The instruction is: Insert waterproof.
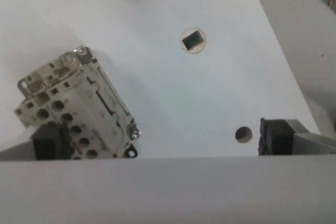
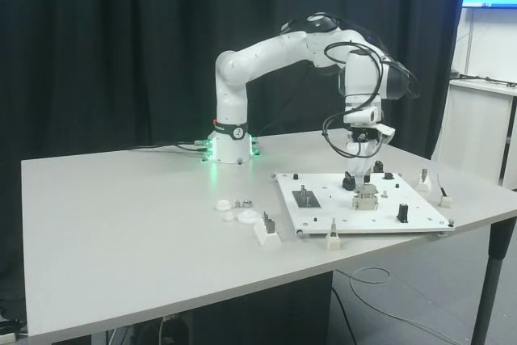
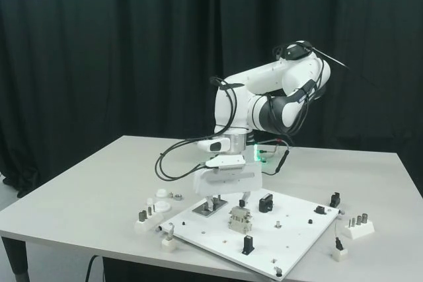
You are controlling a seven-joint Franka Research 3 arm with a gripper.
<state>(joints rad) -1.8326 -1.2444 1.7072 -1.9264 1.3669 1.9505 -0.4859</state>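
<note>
the waterproof connector (image 1: 76, 109) sits on the white board (image 1: 210, 98), looking rigid, chunky and light. the gripper (image 1: 157, 140) hangs open beside it; i'd take its flat sides.

The connector (image 1: 79, 109) is a pale blocky plug with rows of round sockets on its face and a small screw at each corner. It sits upright on the white board (image 1: 173, 93), turned askew to the board's edges, near the board's middle in the room views (image 2: 366, 199) (image 3: 240, 219).
</note>
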